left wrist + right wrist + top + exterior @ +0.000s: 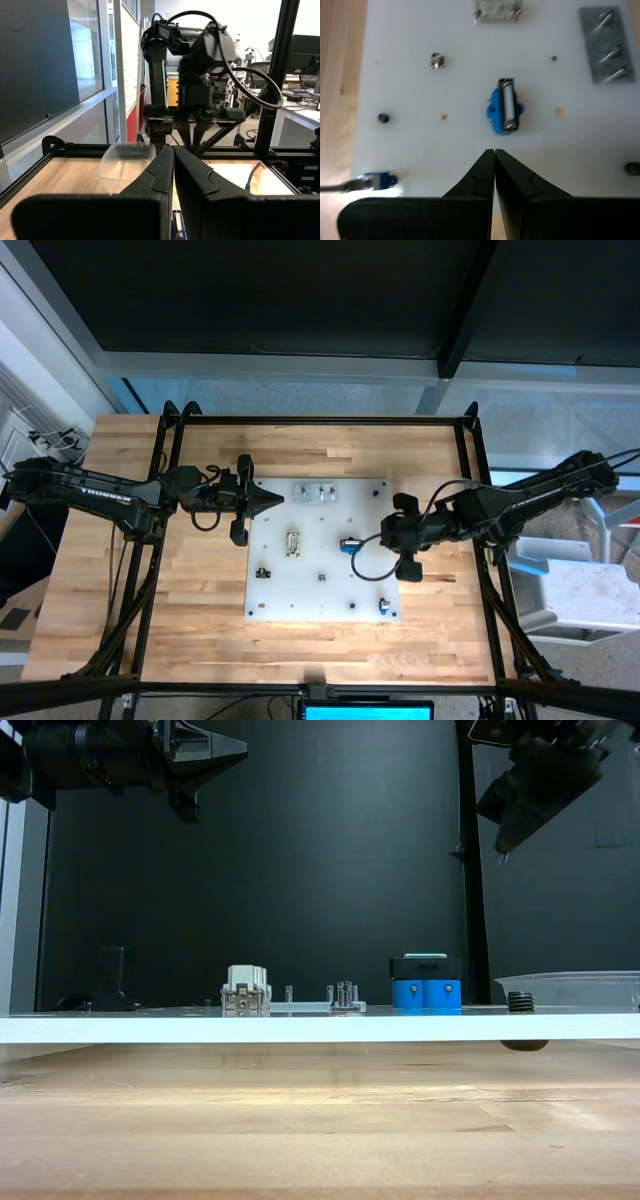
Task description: Remove the rj45 connector and place it in the container
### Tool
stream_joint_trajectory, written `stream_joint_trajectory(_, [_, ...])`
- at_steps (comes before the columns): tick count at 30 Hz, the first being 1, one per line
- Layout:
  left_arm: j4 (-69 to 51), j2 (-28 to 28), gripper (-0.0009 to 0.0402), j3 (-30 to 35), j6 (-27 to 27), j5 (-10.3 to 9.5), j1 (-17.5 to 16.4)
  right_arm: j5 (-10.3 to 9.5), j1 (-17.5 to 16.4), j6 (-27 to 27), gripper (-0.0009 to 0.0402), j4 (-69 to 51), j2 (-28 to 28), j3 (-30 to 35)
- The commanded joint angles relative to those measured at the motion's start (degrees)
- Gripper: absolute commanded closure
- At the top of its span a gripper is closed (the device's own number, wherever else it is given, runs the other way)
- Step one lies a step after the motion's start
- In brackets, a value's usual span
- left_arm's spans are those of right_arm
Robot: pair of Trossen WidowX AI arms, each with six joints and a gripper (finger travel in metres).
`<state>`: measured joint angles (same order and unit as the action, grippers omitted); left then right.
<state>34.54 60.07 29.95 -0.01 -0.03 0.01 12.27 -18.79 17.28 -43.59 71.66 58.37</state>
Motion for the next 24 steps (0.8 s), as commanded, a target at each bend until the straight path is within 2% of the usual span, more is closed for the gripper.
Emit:
stream_joint_trajectory(1, [0.0,0.04,0.0393,0.0,0.0,0.0,-0.02,0.52,-1.84,1.81,0.0393,-0.83,0.81,0.74])
stream_joint_trajectory(4, [0.0,0.02,0.0393,0.0,0.0,0.0,0.0,1.77,-3.76,3.76,0.0393,-1.4,1.44,0.81])
stream_joint_trajectory(24, [0.0,0.04,0.0393,0.0,0.0,0.0,0.0,1.68,-16.59,19.28,0.0393,-6.29,4.76,0.81])
